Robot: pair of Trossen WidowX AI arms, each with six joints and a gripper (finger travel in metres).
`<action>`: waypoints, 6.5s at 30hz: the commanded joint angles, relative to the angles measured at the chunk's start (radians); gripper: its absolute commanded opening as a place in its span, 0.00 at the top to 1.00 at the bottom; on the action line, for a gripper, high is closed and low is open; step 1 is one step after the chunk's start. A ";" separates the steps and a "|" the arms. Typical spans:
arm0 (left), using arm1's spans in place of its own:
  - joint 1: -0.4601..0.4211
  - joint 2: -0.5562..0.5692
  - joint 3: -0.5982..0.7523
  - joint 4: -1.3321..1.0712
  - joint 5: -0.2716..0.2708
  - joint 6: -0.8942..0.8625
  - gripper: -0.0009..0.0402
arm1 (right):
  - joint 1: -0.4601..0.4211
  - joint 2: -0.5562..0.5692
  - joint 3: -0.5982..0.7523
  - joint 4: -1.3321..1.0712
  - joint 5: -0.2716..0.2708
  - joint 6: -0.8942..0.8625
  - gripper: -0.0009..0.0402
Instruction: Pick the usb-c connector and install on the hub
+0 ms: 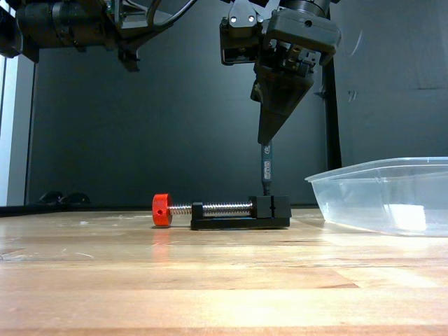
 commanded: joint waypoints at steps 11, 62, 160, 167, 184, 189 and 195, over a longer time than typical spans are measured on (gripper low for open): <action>0.000 0.000 0.000 0.000 0.000 0.000 0.98 | 0.000 -0.006 0.000 0.000 0.001 -0.003 0.86; 0.000 0.000 0.000 0.000 0.000 0.000 0.98 | 0.012 -0.306 -0.197 0.053 0.001 0.033 0.50; 0.000 0.000 0.000 0.000 0.000 0.000 0.98 | -0.200 -0.924 -0.916 1.218 -0.105 -0.127 0.98; 0.000 0.000 0.000 0.000 0.000 0.000 0.98 | -0.200 -0.924 -0.916 1.218 -0.105 -0.127 0.98; 0.000 0.000 0.000 0.000 0.000 0.000 0.98 | -0.200 -0.924 -0.916 1.218 -0.105 -0.127 0.98; 0.000 0.000 0.000 0.000 0.000 0.000 0.98 | -0.200 -0.924 -0.916 1.218 -0.105 -0.127 0.98; 0.000 0.000 0.000 0.000 0.000 0.000 0.98 | -0.200 -0.924 -0.916 1.218 -0.105 -0.127 0.98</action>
